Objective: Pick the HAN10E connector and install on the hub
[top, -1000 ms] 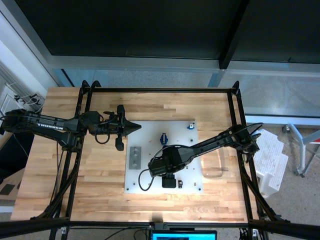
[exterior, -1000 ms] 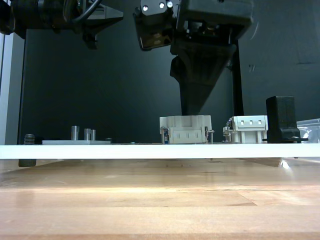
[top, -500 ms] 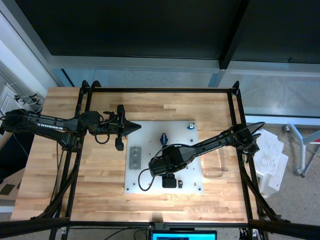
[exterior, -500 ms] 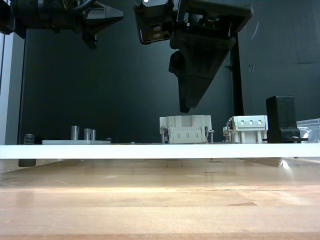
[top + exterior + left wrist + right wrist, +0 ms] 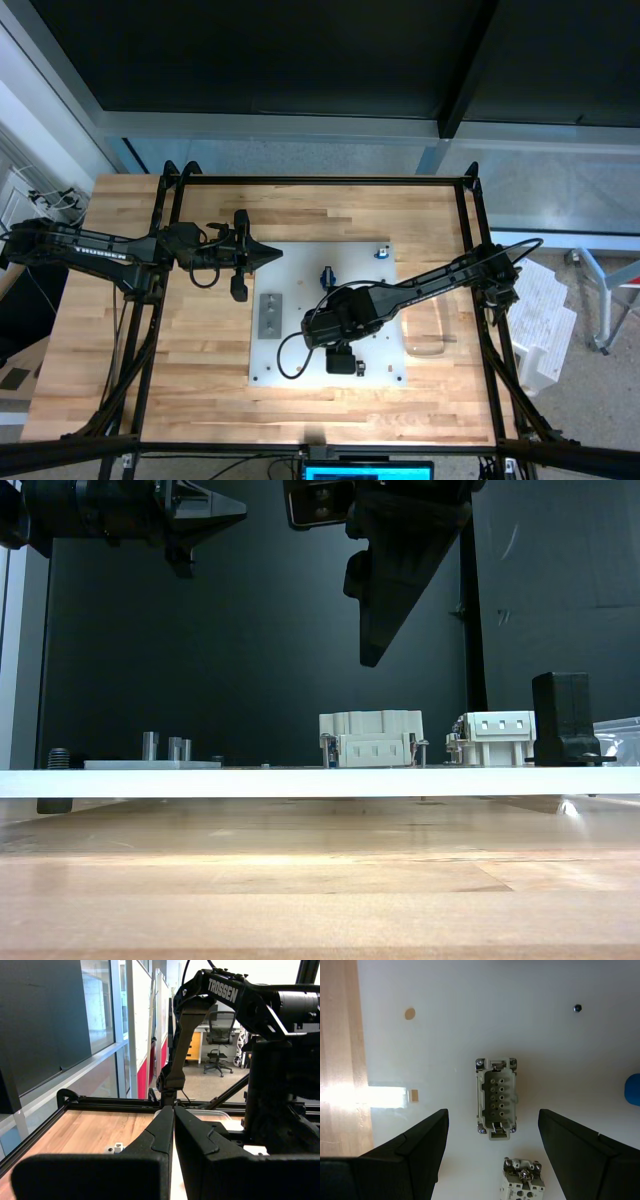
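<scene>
- The low view shows the connector [image 5: 370,723] sitting on top of the hub [image 5: 370,752] as two stacked tiers. They stand on the white plate [image 5: 200,782], which lies on the wooden counter [image 5: 200,380].
- The right wrist view looks from straight above and shows what the low view cannot: two rows of dark contacts on the connector, five in each row.
- The same wrist view shows one blue part [image 5: 633,1089], and the low view shows one black block [image 5: 563,720].
- The right gripper [image 5: 370,658] hangs above the connector and is clearly apart from it. Its two fingers [image 5: 415,1152] are spread wide and hold nothing.
- The left gripper [image 5: 266,254] is high up near the far left corner of the plate. Its two fingers [image 5: 150,1152] are pressed together.
- There are two beige plugs — the seated connector and a second plug [image 5: 522,1184] just beside it.
</scene>
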You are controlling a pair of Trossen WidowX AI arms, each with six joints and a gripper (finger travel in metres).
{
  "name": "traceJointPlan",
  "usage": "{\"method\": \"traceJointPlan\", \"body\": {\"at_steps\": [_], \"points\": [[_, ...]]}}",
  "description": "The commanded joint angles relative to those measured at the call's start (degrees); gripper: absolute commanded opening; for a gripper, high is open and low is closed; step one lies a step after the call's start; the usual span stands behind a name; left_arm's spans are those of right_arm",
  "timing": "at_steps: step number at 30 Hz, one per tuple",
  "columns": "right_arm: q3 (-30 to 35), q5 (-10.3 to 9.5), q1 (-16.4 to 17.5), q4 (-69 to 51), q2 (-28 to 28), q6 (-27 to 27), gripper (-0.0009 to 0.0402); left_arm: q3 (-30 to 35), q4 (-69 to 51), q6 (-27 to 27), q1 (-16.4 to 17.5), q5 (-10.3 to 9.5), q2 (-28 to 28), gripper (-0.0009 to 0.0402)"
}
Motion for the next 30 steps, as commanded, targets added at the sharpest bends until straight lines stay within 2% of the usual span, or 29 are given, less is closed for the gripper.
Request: {"method": "traceJointPlan", "body": {"at_steps": [1,10,15,20,26,30], "points": [[0.0,0.04,0.0,0.1,-0.2,0.1,0.025,0.0,0.0,0.0,0.0,0.02,0.0,0.0001],[-0.3,-0.04,0.0,-0.9,-0.2,1.0,0.025,0.0,0.0,0.0,0.0,0.02,0.0,0.0001],[-3.7,0.02,0.0,-1.2,-1.6,2.6,0.0252,0.0,0.0,0.0,0.0,0.02,0.0,0.0001],[-8.8,0.04,0.1,-0.9,-4.7,4.4,0.0261,0.0,0.0,0.0,0.0,0.02,0.0,0.0001],[-17.9,0.92,0.1,2.8,-11.7,6.9,0.0263,0.0,0.0,0.0,0.0,0.02,0.0,0.0001],[-22.8,1.01,0.0,3.1,-13.9,7.3,0.0263,0.0,0.0,0.0,0.0,0.02,0.0,0.0001]]}}
